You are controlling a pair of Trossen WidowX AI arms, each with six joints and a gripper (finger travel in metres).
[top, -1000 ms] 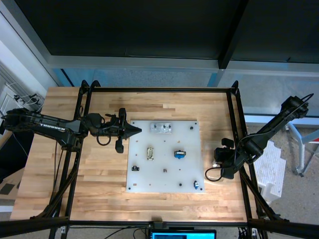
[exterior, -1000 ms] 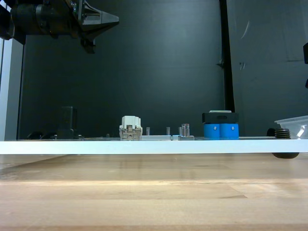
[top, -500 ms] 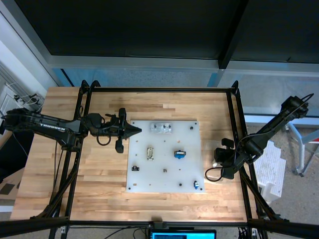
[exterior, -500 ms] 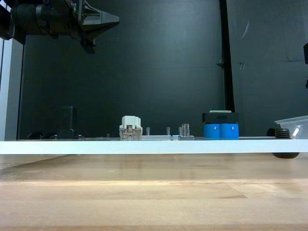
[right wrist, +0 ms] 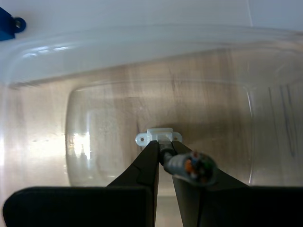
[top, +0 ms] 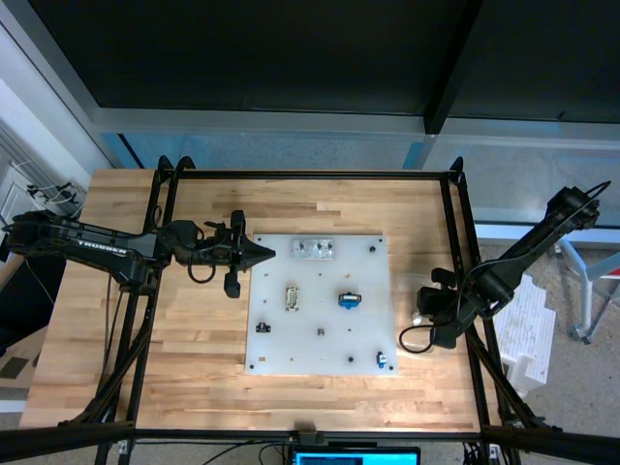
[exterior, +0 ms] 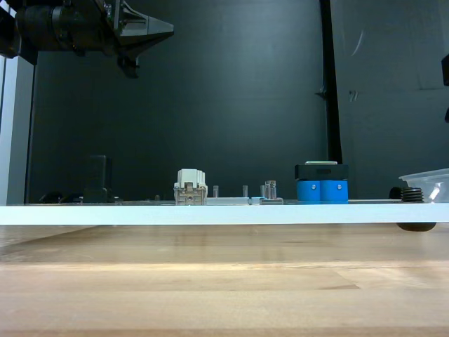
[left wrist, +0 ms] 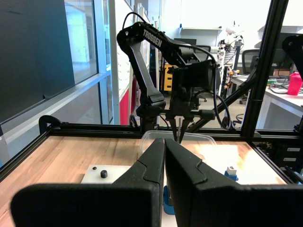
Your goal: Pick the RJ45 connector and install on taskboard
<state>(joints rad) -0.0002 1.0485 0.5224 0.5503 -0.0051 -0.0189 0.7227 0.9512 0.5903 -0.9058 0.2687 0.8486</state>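
White taskboard (top: 300,349), whitish RJ45 connector (right wrist: 158,136) in clear tray (right wrist: 142,35), black left hand (left wrist: 164,156), black right hand (right wrist: 162,147)

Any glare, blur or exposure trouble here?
Right wrist view: glare on the clear tray; down in it the right gripper is shut on the RJ45 connector, whose wire stub is blurred. Left wrist view: blown-out background beyond the shut left gripper, raised over the taskboard edge. Low view: dark backdrop.

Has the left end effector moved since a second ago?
No: the left end effector still hovers at the taskboard's left edge; the right end effector is in the clear tray, shut on the RJ45 connector.
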